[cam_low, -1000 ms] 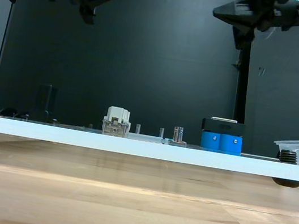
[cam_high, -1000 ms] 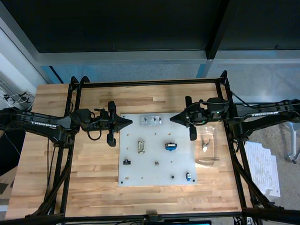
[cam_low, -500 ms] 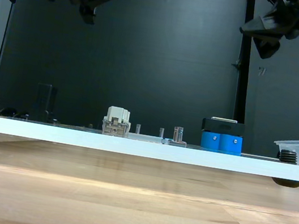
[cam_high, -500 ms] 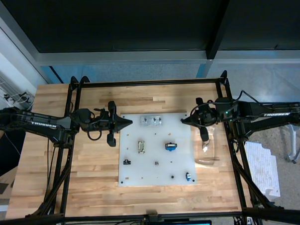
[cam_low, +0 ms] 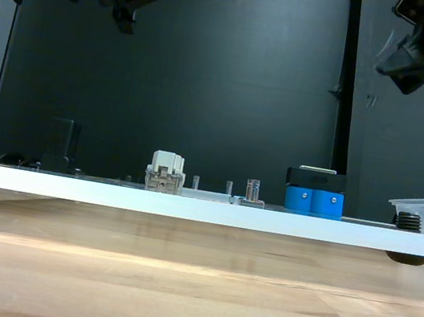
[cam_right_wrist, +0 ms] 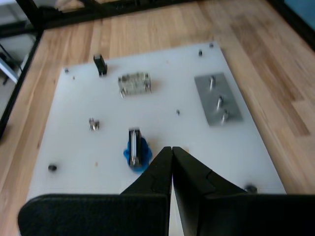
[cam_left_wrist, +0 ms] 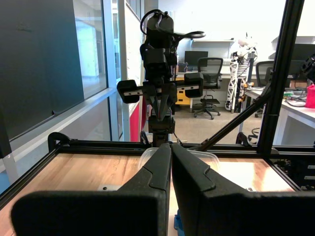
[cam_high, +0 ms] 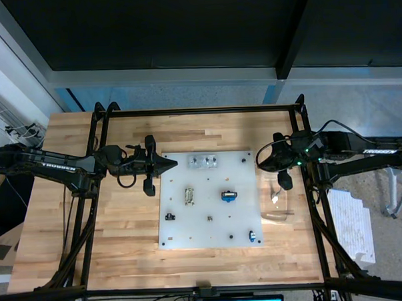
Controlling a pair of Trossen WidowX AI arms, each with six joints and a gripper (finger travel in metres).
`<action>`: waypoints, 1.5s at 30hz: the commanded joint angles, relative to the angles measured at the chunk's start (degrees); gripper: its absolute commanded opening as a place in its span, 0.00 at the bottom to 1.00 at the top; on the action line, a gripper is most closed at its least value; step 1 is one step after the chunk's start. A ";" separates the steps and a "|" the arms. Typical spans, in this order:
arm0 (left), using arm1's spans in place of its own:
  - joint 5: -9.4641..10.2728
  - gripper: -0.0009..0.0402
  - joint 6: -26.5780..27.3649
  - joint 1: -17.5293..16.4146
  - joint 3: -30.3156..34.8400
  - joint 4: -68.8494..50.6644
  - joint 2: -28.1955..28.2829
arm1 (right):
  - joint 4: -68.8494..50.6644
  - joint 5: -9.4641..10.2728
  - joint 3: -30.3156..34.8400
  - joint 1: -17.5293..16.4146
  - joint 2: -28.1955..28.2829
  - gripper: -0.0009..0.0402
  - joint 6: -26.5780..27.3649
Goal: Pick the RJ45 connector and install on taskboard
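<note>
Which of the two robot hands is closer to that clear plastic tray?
The right. The right hand hangs raised by the far end of the clear tray; the left hand hangs on the other side of the taskboard.

bright office with desks (cam_left_wrist: 294, 107), chairs (cam_left_wrist: 210, 69) and glass partitions (cam_left_wrist: 91, 54).
</note>
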State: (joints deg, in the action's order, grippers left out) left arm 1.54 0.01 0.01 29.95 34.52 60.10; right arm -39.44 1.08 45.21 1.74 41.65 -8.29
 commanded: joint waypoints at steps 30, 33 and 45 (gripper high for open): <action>0.00 0.02 -0.02 0.00 0.00 0.00 0.02 | -37.57 -4.57 6.60 -18.49 2.05 0.02 -17.46; 0.00 0.02 0.00 0.00 0.00 0.00 0.00 | -37.55 -4.57 6.60 -20.06 3.34 0.02 -19.12; 0.00 0.02 -0.02 0.00 0.00 0.00 0.02 | -37.51 -4.96 6.54 -20.92 8.17 0.14 -22.71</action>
State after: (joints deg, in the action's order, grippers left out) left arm 1.54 0.01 0.01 29.95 34.50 60.10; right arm -76.99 -3.51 51.83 -19.14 49.28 -30.61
